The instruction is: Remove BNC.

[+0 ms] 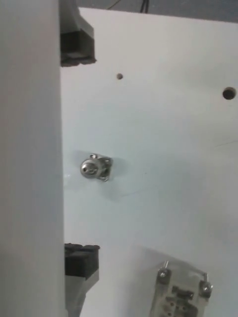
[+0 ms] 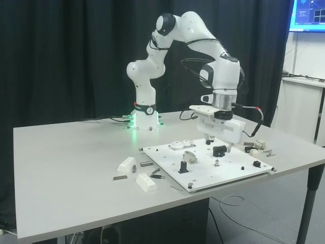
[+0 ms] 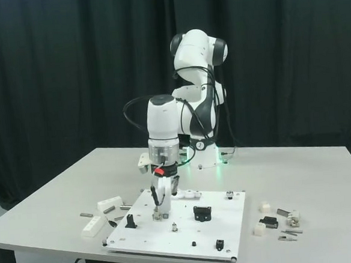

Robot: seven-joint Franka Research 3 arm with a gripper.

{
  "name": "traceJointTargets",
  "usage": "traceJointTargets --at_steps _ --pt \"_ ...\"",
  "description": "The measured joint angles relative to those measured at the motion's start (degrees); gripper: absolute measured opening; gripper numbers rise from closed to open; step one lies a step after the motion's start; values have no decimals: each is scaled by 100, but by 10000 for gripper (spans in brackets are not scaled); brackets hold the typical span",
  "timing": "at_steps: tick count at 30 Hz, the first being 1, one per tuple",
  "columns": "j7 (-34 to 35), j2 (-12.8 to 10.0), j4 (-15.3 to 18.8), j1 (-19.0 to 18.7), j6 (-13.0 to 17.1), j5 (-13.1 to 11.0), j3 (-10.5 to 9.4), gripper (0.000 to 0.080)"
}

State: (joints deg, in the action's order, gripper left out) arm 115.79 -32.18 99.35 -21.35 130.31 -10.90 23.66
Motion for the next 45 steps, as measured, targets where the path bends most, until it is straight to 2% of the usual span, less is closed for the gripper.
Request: traceJointTargets --at_steps 14,21,45 --pt "-130 -175 104 17 282 -2 -106 800" --pt "-150 -252 105 41 333 -2 -220 800" --pt "-517 -421 111 192 416 2 -377 800"
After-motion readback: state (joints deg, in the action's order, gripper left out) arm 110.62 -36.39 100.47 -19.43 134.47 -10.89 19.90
